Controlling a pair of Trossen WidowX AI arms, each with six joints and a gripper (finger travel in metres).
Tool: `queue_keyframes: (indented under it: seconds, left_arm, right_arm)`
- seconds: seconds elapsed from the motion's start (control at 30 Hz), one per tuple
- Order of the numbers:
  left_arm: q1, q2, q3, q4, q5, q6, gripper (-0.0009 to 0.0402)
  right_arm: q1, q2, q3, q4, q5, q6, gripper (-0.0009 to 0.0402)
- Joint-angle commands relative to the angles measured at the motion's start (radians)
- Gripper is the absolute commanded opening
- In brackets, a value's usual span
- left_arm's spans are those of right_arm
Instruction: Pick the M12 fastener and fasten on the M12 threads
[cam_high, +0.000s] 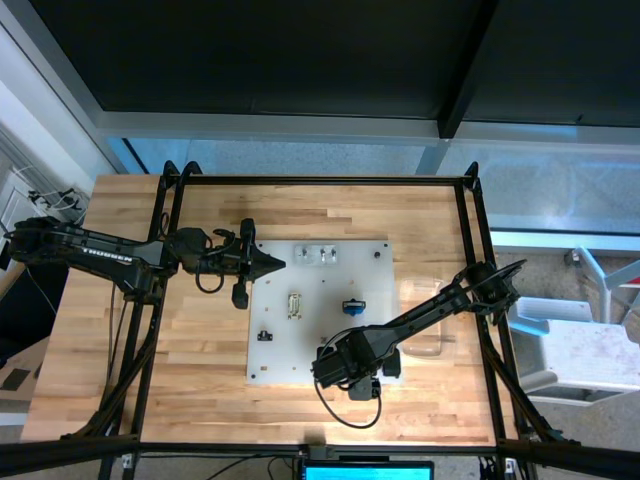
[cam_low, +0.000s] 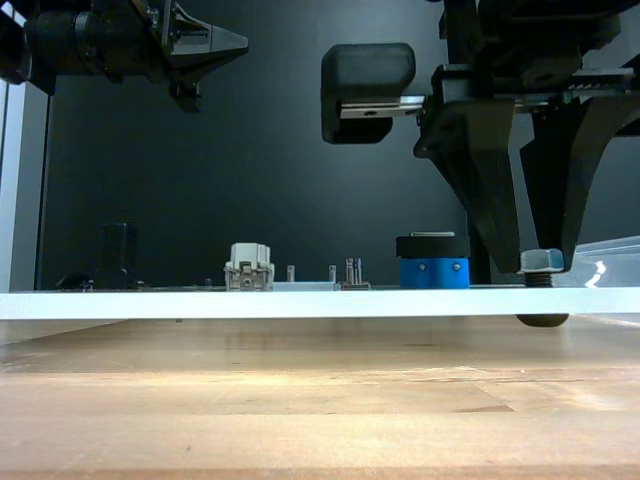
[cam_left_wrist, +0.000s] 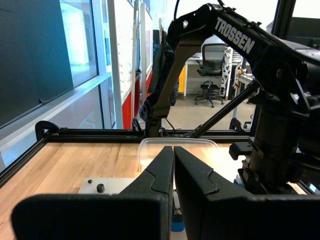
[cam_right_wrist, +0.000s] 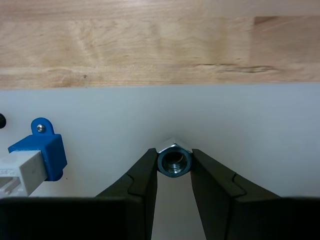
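The right gripper (cam_low: 536, 266) hangs fingers-down at the lower right of the low view, over the near right part of the white board (cam_high: 300, 345). Its 2 fingers (cam_right_wrist: 142, 172) are closed partway, only as far as the M12 fastener (cam_right_wrist: 174, 163) lets them, and each presses a side of that small silver nut. The right wrist view looks straight down the nut's threaded hole, with bare white board all around it.

In the low view the nut sits level on the M12 threads (cam_low: 541, 281), and a few black ribs of the stud show just beneath it, so it is on its stud but not run fully down. In the high view the right arm covers this spot at lower centre.

A blue connector (cam_low: 433, 271) stands on the board just left of the right gripper in the low view.

The left gripper (cam_high: 268, 263) is held high over the board's far left edge, left of centre in the high view, well apart from the nut. Its 2 fingers (cam_left_wrist: 155, 172) are pressed together with nothing between them.

The board lies on the wooden surface (cam_high: 200, 345).
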Motion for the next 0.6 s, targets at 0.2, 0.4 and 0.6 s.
queue_keyframes:
  seconds: [0.2,0.4,0.6]
  left_arm:
    - [0.000,0.000,0.000,0.000,0.000,0.000,0.0000]
    - [0.000,0.000,0.000,0.000,0.000,0.000,0.0000]
    - [0.000,0.000,0.000,0.000,0.000,0.000,0.0000]
  right_arm:
    - [-0.001,0.003,-0.022,0.008,0.000,0.027,0.0035]
    - [-0.002,0.003,-0.026,0.022,0.000,0.071,0.0035]
    - [-0.002,0.002,-0.026,0.024,0.000,0.084,0.0035]
